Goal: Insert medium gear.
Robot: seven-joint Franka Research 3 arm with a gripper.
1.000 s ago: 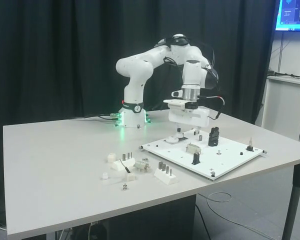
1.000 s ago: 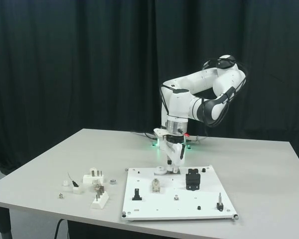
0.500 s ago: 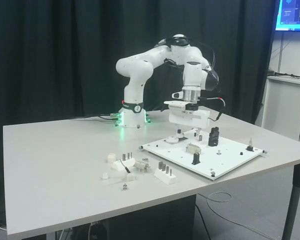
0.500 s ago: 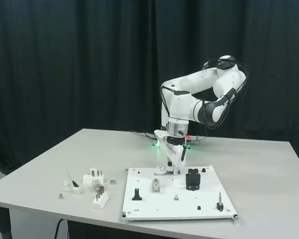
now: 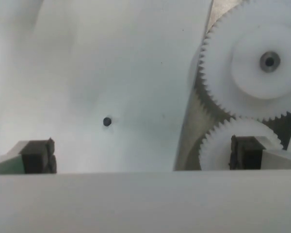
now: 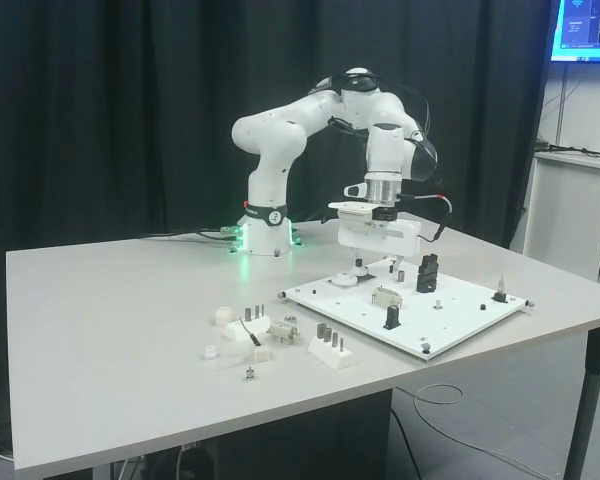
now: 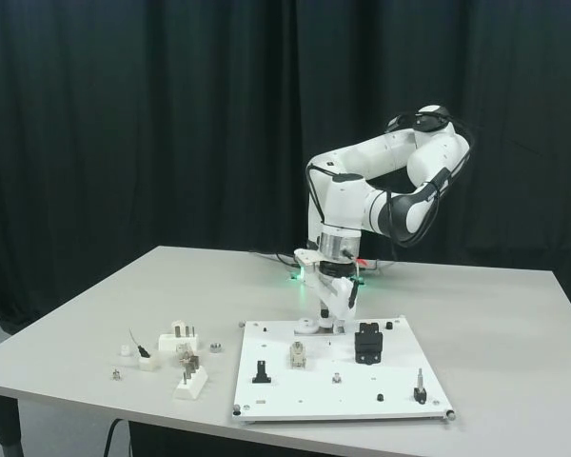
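The gripper [image 5: 140,156] hangs low over the far left part of the white assembly board [image 7: 343,392], and its jaws stand wide apart with nothing between them. In the wrist view one black fingertip pad [image 5: 38,156] sits over bare board, while the other fingertip pad [image 5: 246,152] sits just beside the rim of the medium gear [image 5: 223,146]. That gear already lies flat on the grey gear plate [image 5: 194,121], its teeth meshed with those of the large gear [image 5: 254,60] next to it, which shows a dark shaft at its hub. Whether the pad actually touches the medium gear is hard to tell, since the gear's lower part is hidden by the gripper body. A small dark hole [image 5: 107,122] marks the board between the fingers.

In the first room view the white arm [image 6: 310,115] reaches from its base at the far side of the grey table [image 6: 110,300] down to the board. Left of the board, near the table's front edge, lies a cluster of small white holders [image 7: 176,357] with loose parts.
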